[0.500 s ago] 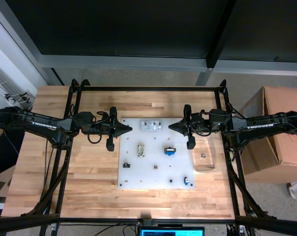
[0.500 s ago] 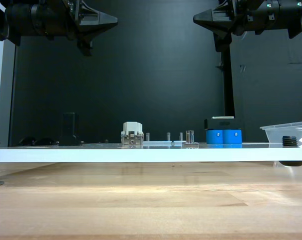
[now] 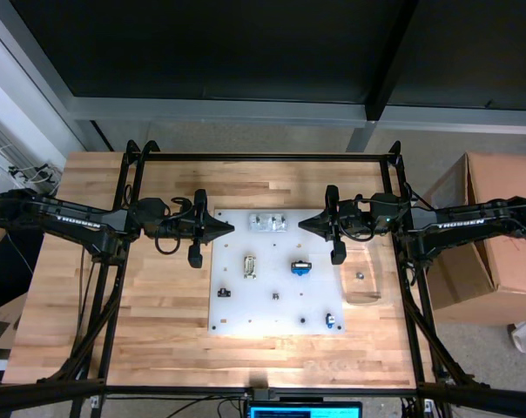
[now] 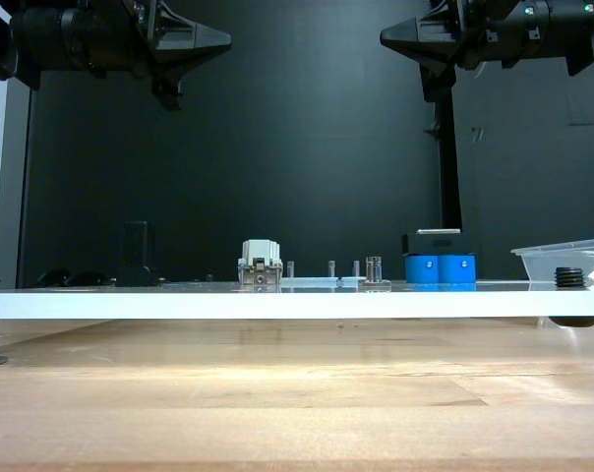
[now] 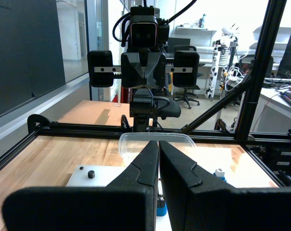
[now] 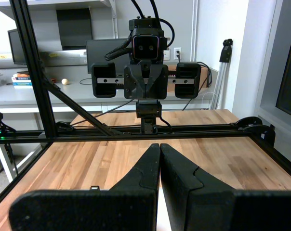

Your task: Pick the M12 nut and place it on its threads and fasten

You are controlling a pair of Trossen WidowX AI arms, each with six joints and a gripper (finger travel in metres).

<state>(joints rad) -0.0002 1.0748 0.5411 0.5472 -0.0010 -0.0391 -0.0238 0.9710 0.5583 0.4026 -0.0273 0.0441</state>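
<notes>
The small silver nut (image 3: 360, 275) lies free inside the clear tray (image 3: 365, 298), off the right edge of the white board (image 3: 232, 300). The black stud (image 3: 304, 320) stands bare near the board's near right edge; its ribs show in the low view (image 4: 570, 278). My left gripper (image 3: 231, 228) hangs shut high over the board's far left edge, holding nothing. My right gripper (image 3: 301, 223) hangs shut high over the board's far right part, also holding nothing. Their tips face each other. In the wrist views the left gripper (image 5: 158, 144) and the right gripper (image 6: 160, 146) show fingers pressed together.
On the board stand a grey connector (image 3: 249, 266), a blue block (image 3: 300, 266), a silver fixture (image 3: 268, 223) at the far edge and a small blue-white part (image 3: 330, 320). A black frame (image 3: 263, 158) rings the table. A cardboard box (image 3: 498, 235) stands to the right.
</notes>
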